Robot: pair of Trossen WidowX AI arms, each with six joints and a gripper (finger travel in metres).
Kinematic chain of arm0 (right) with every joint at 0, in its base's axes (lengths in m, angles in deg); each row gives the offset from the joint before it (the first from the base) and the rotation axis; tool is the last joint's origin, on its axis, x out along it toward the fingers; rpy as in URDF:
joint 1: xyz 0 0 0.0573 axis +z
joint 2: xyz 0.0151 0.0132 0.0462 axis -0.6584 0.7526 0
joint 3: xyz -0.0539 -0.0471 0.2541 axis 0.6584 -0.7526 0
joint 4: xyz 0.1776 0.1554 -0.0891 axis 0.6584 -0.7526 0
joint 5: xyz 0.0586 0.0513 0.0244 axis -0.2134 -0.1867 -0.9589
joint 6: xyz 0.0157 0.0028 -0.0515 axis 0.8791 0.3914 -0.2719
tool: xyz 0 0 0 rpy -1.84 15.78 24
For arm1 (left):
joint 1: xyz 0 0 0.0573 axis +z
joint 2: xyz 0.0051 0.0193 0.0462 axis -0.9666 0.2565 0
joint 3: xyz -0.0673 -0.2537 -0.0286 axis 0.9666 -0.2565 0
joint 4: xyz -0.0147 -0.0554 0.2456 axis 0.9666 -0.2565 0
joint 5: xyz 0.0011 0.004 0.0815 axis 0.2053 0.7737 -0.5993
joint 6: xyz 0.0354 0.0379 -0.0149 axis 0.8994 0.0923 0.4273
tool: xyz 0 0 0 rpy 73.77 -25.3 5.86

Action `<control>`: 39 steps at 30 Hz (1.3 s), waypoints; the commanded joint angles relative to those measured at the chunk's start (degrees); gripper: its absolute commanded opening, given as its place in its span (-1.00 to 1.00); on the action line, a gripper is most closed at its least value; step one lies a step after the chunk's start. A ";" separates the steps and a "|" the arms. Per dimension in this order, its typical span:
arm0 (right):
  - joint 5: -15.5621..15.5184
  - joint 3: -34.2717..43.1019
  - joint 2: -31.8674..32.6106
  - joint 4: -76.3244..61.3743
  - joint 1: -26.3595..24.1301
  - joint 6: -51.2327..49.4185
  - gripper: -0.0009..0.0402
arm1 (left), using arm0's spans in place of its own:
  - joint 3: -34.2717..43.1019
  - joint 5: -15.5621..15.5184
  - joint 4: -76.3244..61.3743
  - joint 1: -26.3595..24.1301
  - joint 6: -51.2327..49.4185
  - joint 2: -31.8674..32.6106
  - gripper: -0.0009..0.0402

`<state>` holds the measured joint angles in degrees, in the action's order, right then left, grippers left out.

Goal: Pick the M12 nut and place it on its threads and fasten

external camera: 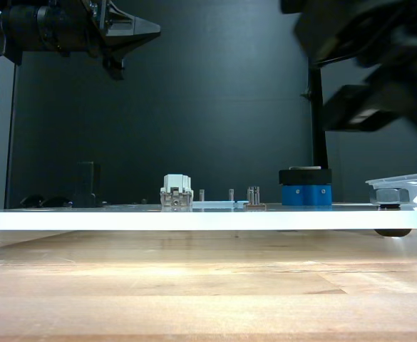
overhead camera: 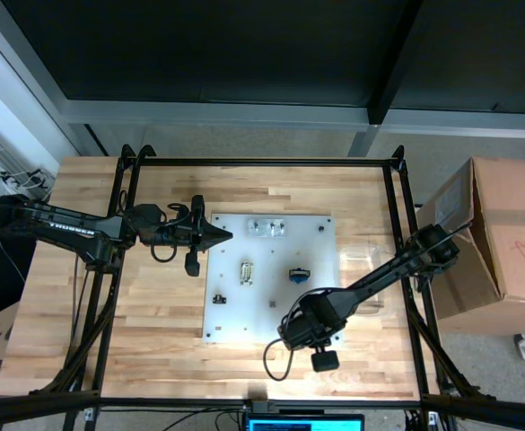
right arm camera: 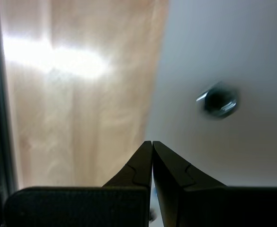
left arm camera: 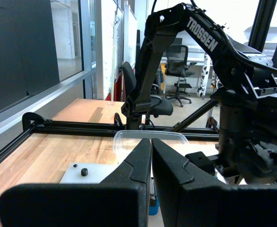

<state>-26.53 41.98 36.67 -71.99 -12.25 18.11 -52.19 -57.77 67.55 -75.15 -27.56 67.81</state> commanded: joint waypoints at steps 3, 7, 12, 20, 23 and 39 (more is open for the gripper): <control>12.55 0.20 -0.37 -2.21 0.09 2.10 -0.96 | 0.02 0.00 0.02 0.00 0.02 0.00 -0.96; 18.10 0.20 -0.37 -2.16 0.22 4.04 -0.96 | 0.02 0.00 0.02 0.00 0.02 0.00 -0.96; 17.97 0.04 -0.07 0.74 0.33 4.00 -0.96 | 0.02 0.00 0.00 0.02 0.02 0.00 -0.96; 7.21 -0.04 1.36 2.73 0.61 3.98 -0.96 | 0.02 0.00 0.00 0.00 0.02 0.00 -0.96; -3.91 0.33 1.14 1.97 0.72 4.22 -0.96 | 0.02 0.00 0.15 0.00 0.02 0.00 -0.96; 17.33 0.94 -0.07 -1.92 1.07 7.10 -0.96 | 0.02 0.00 -1.36 0.00 0.02 0.00 -0.96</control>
<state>-10.12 42.90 36.60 -74.07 -11.23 25.28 -52.19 -57.79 66.68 -75.15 -27.56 67.79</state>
